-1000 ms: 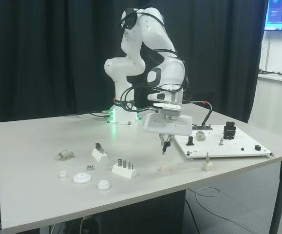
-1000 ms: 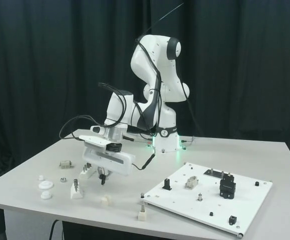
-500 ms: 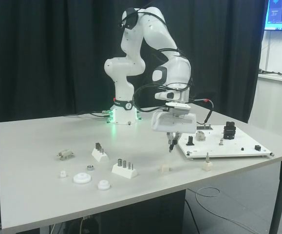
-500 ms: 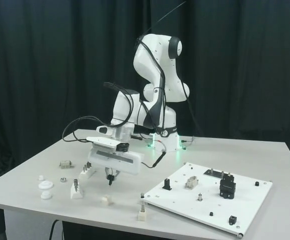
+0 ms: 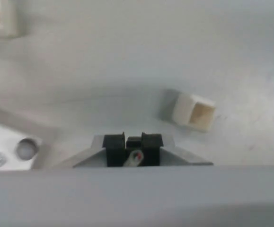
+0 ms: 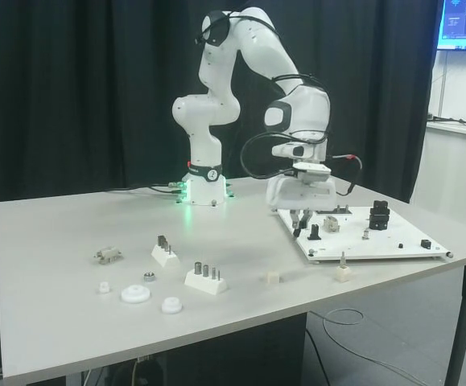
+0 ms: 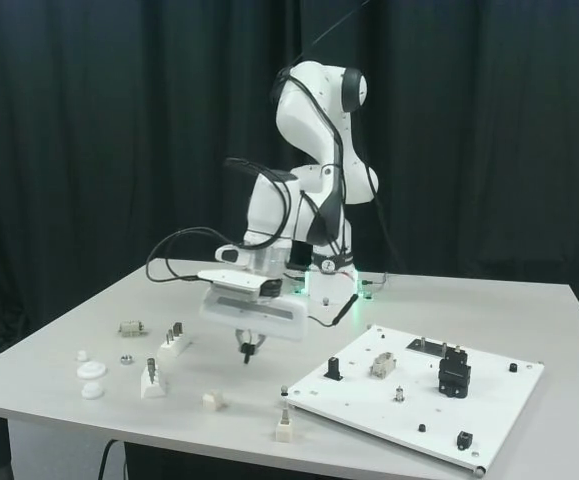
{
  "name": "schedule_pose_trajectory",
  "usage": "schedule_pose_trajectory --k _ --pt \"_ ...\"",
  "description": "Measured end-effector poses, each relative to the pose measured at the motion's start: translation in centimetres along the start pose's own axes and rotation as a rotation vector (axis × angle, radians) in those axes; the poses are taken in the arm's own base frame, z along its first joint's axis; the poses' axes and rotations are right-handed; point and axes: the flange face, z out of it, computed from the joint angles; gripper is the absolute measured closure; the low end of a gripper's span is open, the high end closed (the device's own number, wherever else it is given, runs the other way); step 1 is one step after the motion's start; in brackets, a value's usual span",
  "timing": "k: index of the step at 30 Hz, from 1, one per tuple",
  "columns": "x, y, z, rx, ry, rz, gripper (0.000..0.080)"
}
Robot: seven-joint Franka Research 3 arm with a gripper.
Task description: Insert USB.
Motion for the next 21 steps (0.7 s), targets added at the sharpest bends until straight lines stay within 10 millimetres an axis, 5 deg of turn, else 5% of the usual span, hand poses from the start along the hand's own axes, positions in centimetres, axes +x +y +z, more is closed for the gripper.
schedule_pose_trajectory --k 21 --pt "-7.5 -2.8 -3.9 -0.016 -0.041 0.086 0.0734"
